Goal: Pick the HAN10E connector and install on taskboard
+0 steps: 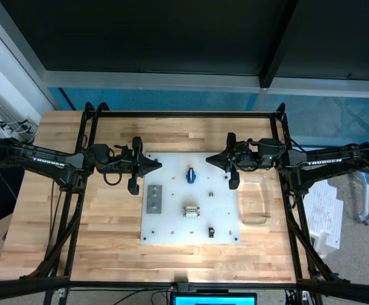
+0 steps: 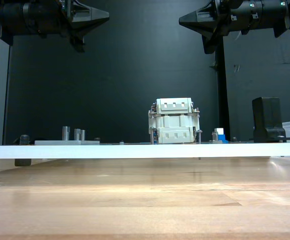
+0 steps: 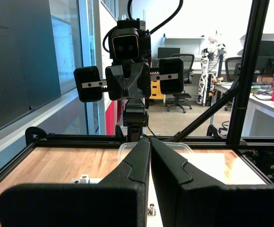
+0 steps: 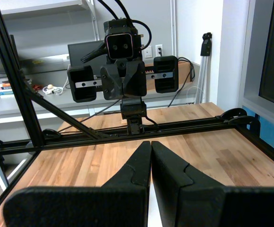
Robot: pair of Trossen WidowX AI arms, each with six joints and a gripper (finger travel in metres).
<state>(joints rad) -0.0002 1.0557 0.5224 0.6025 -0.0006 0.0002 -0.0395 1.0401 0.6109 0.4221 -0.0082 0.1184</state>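
I have the HAN10E connector sitting on the taskboard, just below the centre of the high view. The grey plate lies to its left and the blue part stands above it in the frame. In the low view the connector stands upright at mid-frame on the white board.

My left gripper hangs over the board's upper left edge with its fingers pressed together, holding nothing. My right gripper faces it from the upper right, likewise pressed together and empty. Both ride high in the low view, well apart from the connector. The clear tray rests on the table at the board's right.
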